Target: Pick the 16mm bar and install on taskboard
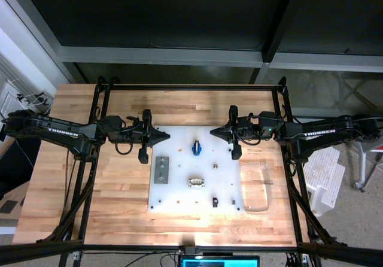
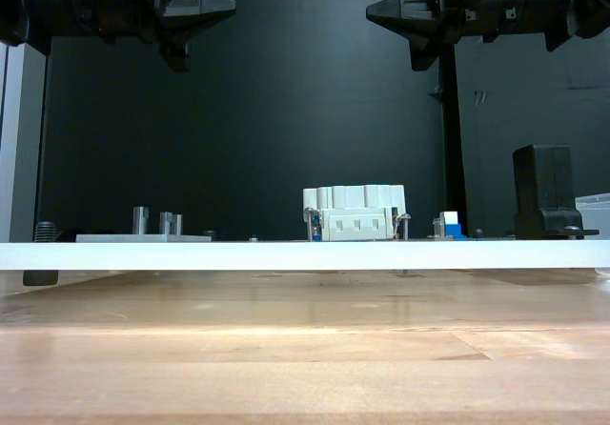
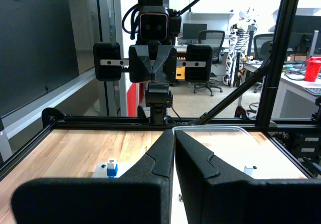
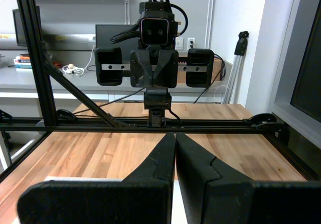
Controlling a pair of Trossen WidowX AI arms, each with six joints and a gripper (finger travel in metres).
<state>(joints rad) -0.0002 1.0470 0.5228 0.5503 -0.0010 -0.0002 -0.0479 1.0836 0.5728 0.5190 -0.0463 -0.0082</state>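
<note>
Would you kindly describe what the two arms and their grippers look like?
Both arms are matte black with white TROSSEN lettering and black cables looping near the wrist. The left gripper, above the taskboard's far left, and the right gripper, above its far right, each end in wedge-shaped black fingers tapering to a point. A small green light shows on the right arm.

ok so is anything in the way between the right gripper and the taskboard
Nothing visible. The right gripper, shut, hangs high over the taskboard with open air beneath it. The left gripper, also shut, hangs opposite it. I cannot make out the 16mm bar.
</note>
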